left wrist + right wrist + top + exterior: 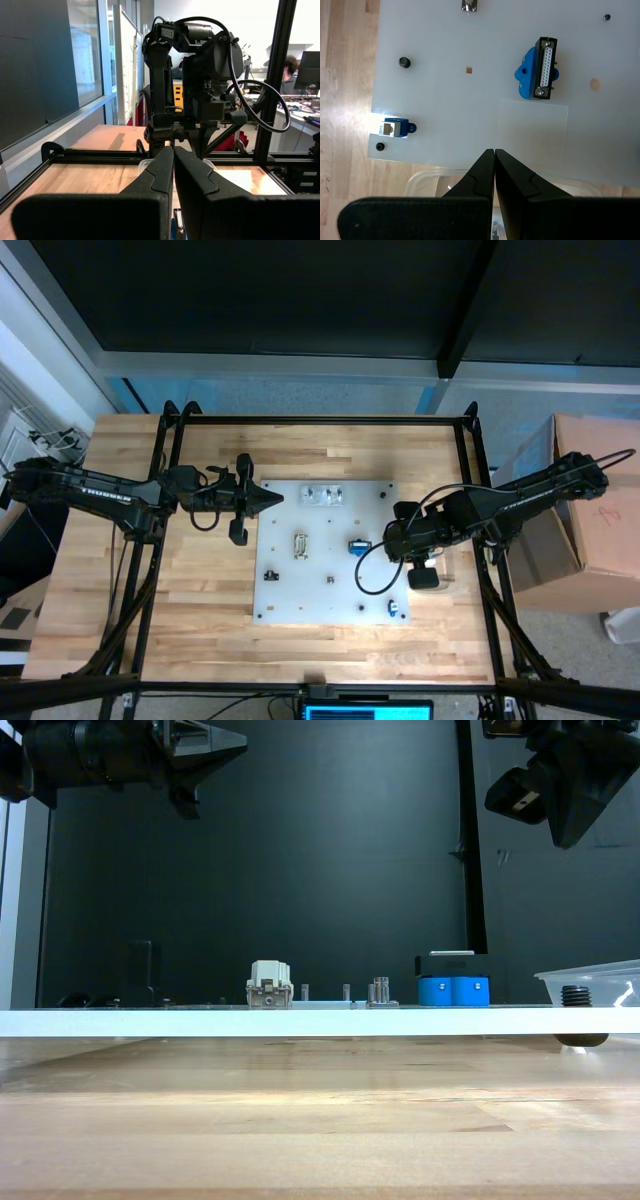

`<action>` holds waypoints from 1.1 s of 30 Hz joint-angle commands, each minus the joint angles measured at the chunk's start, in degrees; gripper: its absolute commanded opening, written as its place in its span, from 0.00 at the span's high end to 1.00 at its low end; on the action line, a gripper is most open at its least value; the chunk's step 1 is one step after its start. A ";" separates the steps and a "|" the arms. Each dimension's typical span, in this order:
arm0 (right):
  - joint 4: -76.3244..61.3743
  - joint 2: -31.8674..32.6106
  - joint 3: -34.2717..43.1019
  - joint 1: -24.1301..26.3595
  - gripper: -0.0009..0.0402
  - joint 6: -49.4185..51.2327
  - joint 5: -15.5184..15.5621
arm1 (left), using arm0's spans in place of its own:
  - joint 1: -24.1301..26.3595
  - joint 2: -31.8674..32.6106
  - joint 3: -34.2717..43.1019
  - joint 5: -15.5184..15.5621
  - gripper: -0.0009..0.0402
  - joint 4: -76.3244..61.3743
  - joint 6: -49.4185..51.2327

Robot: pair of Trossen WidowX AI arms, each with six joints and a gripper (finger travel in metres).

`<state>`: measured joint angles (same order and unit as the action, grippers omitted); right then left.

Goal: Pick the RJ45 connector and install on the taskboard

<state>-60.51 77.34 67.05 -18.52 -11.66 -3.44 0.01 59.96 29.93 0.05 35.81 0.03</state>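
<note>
The RJ45 socket (395, 128), a white jack in a blue mount, sits at the near right corner of the white taskboard (300, 585), also visible from above as the socket (397, 609). I cannot make out the RJ45 connector itself in any view. My right gripper (494, 152) hangs high over the board's right edge and a clear tray (427, 180), pointing down, shut with nothing visible between its fingers. My left gripper (173, 165) is shut and empty, held level well above the board's left edge and pointing toward the right arm.
A blue D-sub connector (537, 75) sits mid-board, a beige connector (299, 545) is left of it, and metal parts (324, 496) are at the far edge. The clear tray (600, 980) holds a black piece (575, 995). A black frame rails the table.
</note>
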 commanded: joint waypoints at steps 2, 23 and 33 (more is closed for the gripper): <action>-0.52 0.00 -0.26 0.00 0.98 0.02 -0.02 | 0.00 0.02 0.02 -0.02 0.98 0.04 -0.02; -17.40 -20.15 -8.90 -0.68 0.96 -9.25 -1.46 | 0.00 0.02 0.02 -0.02 0.98 0.04 -0.02; -20.06 -26.88 -15.10 -2.43 0.87 -12.61 -1.53 | -0.02 0.02 0.02 -0.02 0.98 0.04 -0.02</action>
<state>-80.62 50.57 52.73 -20.49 -23.94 -4.95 0.01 59.99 29.93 0.05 35.86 0.01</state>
